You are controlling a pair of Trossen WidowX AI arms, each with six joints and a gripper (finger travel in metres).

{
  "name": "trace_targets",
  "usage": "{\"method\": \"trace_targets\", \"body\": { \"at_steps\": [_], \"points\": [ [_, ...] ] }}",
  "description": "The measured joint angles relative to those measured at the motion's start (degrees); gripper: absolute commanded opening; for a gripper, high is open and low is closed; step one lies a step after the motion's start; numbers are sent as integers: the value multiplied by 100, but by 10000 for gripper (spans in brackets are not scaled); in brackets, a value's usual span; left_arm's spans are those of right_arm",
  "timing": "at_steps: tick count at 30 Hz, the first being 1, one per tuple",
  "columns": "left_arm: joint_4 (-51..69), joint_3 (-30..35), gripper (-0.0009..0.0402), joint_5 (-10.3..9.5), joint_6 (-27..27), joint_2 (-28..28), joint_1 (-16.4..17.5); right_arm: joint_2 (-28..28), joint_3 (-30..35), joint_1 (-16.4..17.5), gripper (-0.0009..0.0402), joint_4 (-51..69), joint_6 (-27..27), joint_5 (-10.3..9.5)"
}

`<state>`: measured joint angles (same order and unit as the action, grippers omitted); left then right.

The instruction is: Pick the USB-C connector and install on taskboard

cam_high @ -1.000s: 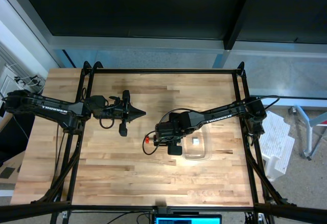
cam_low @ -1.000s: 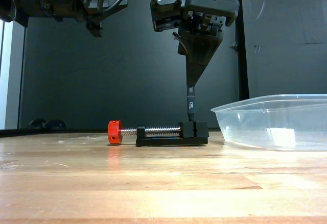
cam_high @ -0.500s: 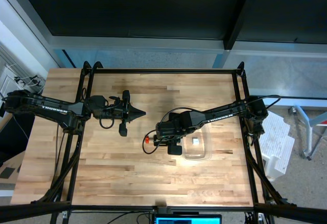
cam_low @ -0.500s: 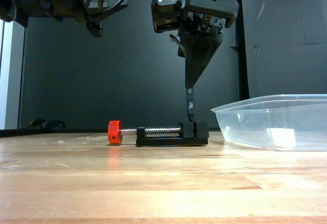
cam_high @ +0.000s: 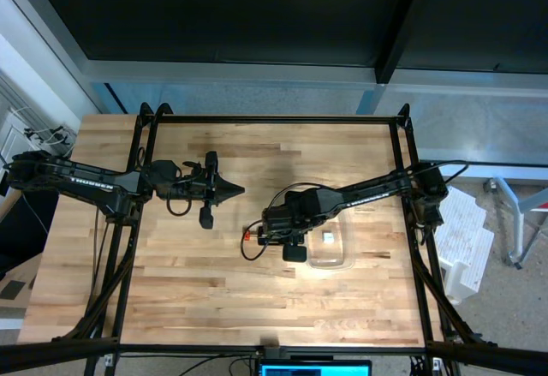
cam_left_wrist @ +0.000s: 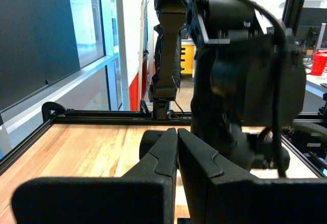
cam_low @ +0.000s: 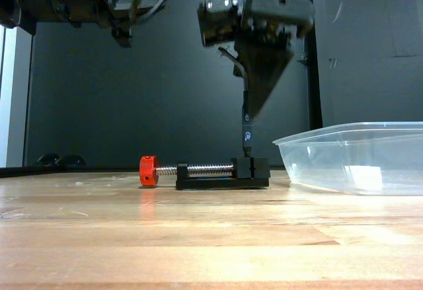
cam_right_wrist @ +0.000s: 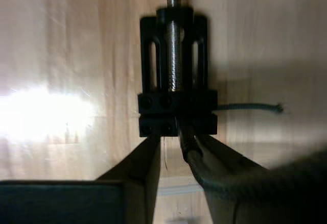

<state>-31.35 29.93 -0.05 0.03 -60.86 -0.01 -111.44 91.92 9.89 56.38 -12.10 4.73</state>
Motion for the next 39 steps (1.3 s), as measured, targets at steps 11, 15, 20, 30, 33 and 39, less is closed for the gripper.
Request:
{"method": "trace_targets", "body": {
  "at_steps": [11, 15, 20, 30, 33, 39],
  "points": [
    [0, 2, 0, 2, 2, 0, 0, 389, 2, 0, 184, 122, -2, 66],
    [0, 0, 0, 0, 2, 0, 0, 595, 2, 0, 185, 190, -57, 68],
    [0, 2, 0, 0, 0, 0, 0, 660, 2, 0, 185, 275, -66, 72],
    [0, 0, 0, 2, 2, 0, 0, 730, -22, -17, 179, 249, -11, 81],
    [0, 0, 0, 2, 0, 0, 0, 940, -229, -114, 166, 20, 160, 59],
    [0, 2, 0, 0, 0, 0, 0, 1711, -977, -262, 119, -979, 531, 90]
  ]
}}
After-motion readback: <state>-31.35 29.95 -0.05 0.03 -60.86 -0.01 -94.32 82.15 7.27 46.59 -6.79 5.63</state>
